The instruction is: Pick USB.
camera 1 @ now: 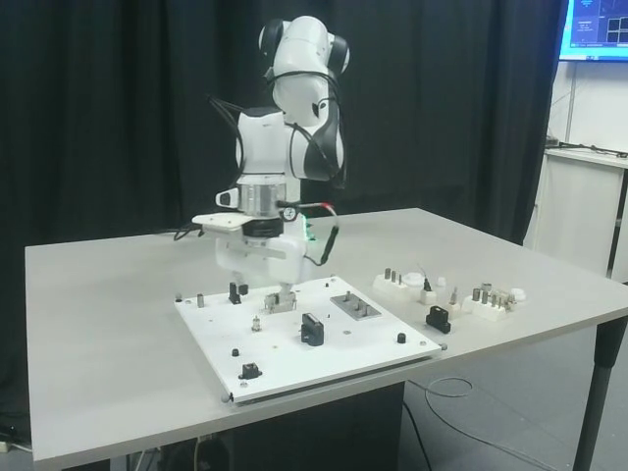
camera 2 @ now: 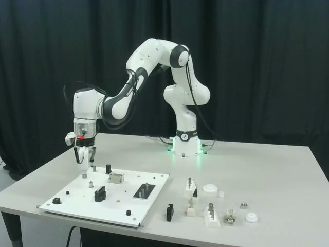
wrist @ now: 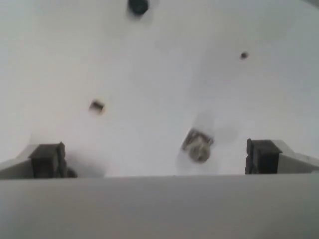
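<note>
My gripper (wrist: 154,158) is open, its black fingertips (wrist: 47,159) wide apart with nothing between them. It hangs a little above the far left part of the white board (camera 2: 72,203); the gripper (camera 2: 82,158) points straight down. Below it, in the wrist view, lies a small grey metal part (wrist: 198,145), nearer one finger than the other. A smaller grey piece (wrist: 96,105) sits farther off. A grey block (camera 2: 116,178) with a plug-like piece stands on the board near the gripper (camera 1: 257,285). I cannot tell which part is the USB.
On the board stand black parts (camera 2: 99,194), a black peg (camera 2: 108,169), a grey plate (camera 2: 144,190) and small posts (camera 2: 91,183). White holders with parts (camera 2: 212,216) and a black piece (camera 2: 169,212) lie on the table (camera 2: 267,170) to the right of the board.
</note>
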